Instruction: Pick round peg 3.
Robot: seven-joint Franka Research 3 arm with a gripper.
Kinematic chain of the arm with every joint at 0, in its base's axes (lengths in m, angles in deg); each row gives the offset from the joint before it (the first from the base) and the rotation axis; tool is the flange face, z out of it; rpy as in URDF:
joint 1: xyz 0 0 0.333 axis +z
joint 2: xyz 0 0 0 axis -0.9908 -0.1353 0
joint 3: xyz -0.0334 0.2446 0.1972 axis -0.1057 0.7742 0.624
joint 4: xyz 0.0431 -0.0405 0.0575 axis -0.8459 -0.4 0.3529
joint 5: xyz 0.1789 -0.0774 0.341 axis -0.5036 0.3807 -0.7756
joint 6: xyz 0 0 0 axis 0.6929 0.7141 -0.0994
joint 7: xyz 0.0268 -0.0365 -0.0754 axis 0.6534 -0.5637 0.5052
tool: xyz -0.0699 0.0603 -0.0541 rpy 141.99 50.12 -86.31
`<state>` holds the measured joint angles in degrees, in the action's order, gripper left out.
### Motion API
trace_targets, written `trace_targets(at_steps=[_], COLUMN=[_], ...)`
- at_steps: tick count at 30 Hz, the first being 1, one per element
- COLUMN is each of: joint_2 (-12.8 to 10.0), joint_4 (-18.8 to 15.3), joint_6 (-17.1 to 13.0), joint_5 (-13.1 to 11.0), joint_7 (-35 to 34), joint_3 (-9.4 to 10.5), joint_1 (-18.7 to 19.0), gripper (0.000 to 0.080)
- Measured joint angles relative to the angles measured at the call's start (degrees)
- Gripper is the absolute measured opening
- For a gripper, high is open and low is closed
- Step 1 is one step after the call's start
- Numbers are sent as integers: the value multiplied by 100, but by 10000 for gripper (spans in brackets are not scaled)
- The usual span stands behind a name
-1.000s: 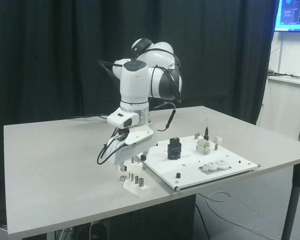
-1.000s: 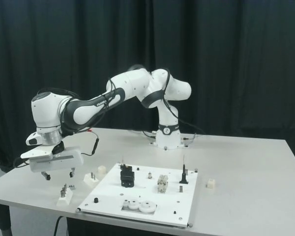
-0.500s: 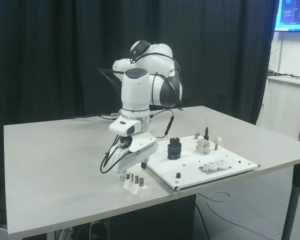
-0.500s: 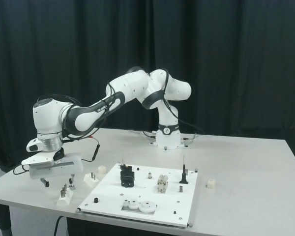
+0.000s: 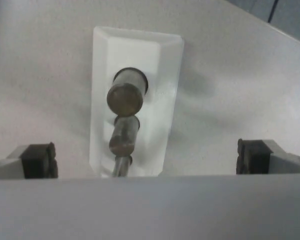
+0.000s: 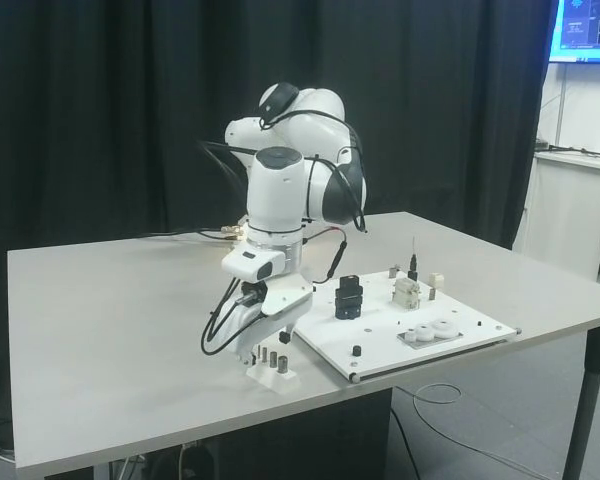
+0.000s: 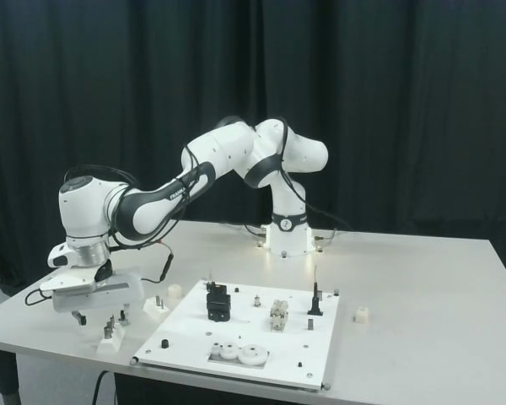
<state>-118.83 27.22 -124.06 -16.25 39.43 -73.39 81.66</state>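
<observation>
A small white holder (image 5: 135,55) stands near the table's front edge and carries three upright grey round pegs in a row. In the wrist view they are a thick peg (image 5: 126,95), a middle peg (image 5: 124,136) and a thin peg (image 5: 121,166). My gripper (image 5: 146,157) hangs open just above the holder, its black fingertips (image 5: 38,160) wide apart, one on each side of the row. The room views show the holder (image 6: 273,374) (image 7: 110,338) below the gripper (image 6: 266,347) (image 7: 102,317). Nothing is held.
A white assembly board (image 6: 480,325) lies beside the holder, with a black part (image 6: 348,297), white gears (image 6: 431,332) and small posts. A second small white block with a peg (image 7: 157,306) stands close by. A white cube (image 7: 362,315) lies past the board.
The arm has swung the gripper from farther back on the table toward the front edge and lowered it, so the open fingers now straddle the peg holder.
</observation>
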Motion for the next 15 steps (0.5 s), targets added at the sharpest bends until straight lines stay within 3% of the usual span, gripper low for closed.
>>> trace_targets(at_steps=[15], joint_2=[2], joint_4=[-17], joint_6=[0], joint_5=[104], joint_7=[-60], joint_3=[223], joint_1=[-59], gripper=[800])
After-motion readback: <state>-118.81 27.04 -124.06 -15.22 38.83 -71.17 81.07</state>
